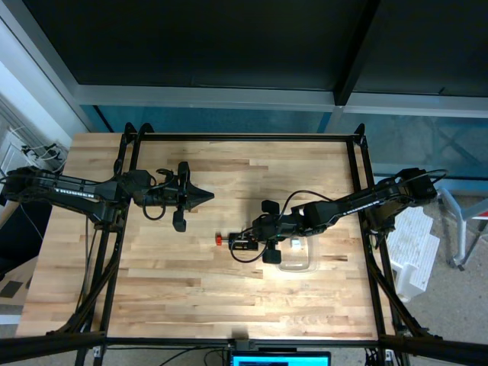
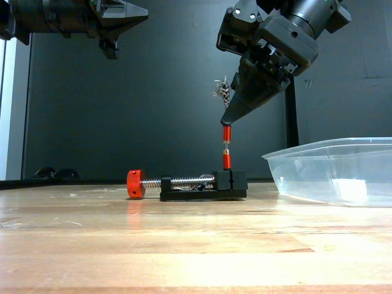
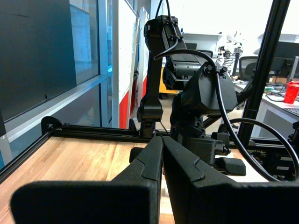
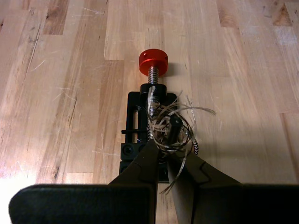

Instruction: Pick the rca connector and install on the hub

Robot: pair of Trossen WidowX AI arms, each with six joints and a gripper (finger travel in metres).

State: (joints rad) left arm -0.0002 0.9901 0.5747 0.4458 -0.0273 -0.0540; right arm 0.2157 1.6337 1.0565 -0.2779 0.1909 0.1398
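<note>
The low view is the useful one here. The right pincer (image 2: pixel 228 121) points almost straight down over the hub (image 2: pixel 233 182) and is pinched onto the top of the rca connector (image 2: pixel 226 138). The connector looks like a slim upright stick, red with a silvery band partway down. Its lower end meets the black block at the end of the hub away from the red knob (image 2: pixel 135 184). I can't tell where the plug stops and the hub's own fitting starts.

From the right wrist camera the plug is basically hidden behind a tangle of silvery wire (image 4: pixel 170 123) at the fingertips. That view does show the hub lying lengthwise on the bench (image 4: pixel 60 93), knob at the far end.

The high view shows the right arm stretched in from its side, bent down at the wrist. The clear tray (image 1: pixel 299 265) sits just beside the hub.

The left pincer (image 1: pixel 202 196) hangs high above the bench, well away from the hub, with its fingers (image 3: pixel 149 163) pressed together on nothing.
</note>
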